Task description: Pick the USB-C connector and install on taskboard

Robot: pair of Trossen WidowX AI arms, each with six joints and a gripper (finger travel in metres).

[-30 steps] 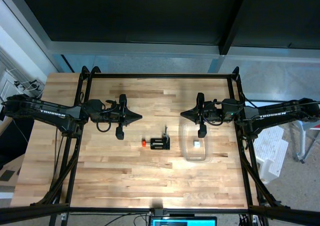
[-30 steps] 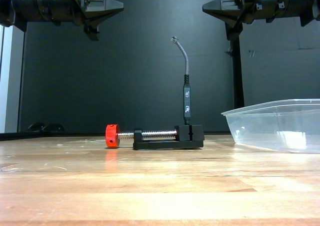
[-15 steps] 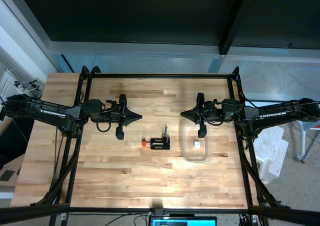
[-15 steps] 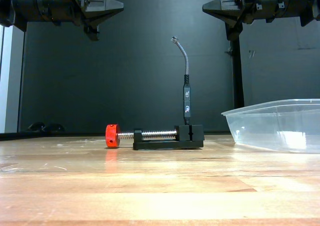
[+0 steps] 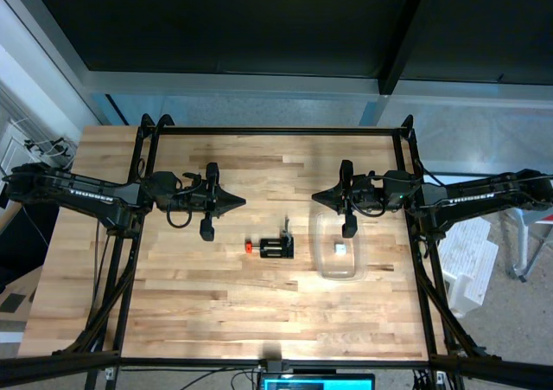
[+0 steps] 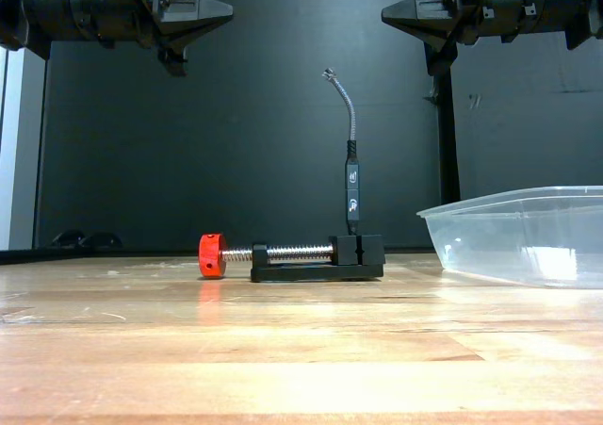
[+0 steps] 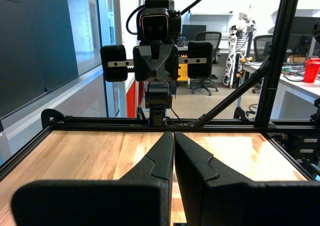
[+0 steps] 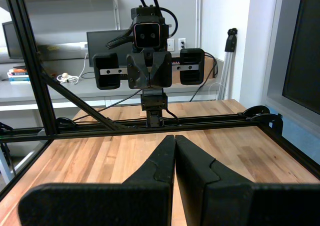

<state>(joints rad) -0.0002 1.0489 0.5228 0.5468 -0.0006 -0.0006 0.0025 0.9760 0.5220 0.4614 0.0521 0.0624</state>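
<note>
1. Right gripper (image 6: 384,14) hangs high on the right and points inward. In the high view it sits just past the far edge of the clear tray (image 5: 321,269). Its fingers (image 8: 162,161) are pressed flat together with nothing between them.
2. Over on the left, the left gripper (image 6: 231,12) mirrors it, up high and aimed inward, fingers (image 7: 160,158) clamped together and empty too.
3. Down on the wooden table (image 6: 283,350) between them lies the black vise (image 6: 316,258), its red knob (image 6: 212,255) sticking out to the left.
4. And look at the connector (image 6: 351,185): it stands upright on the vise's right end, nothing gripping it, well apart from both grippers.
5. From its top the grey braided cable (image 6: 350,114) climbs straight up, then curls left at its free end.
6. Near the vise on its right, not touching it, sits the tray, with the white block (image 5: 340,248) inside.
</note>
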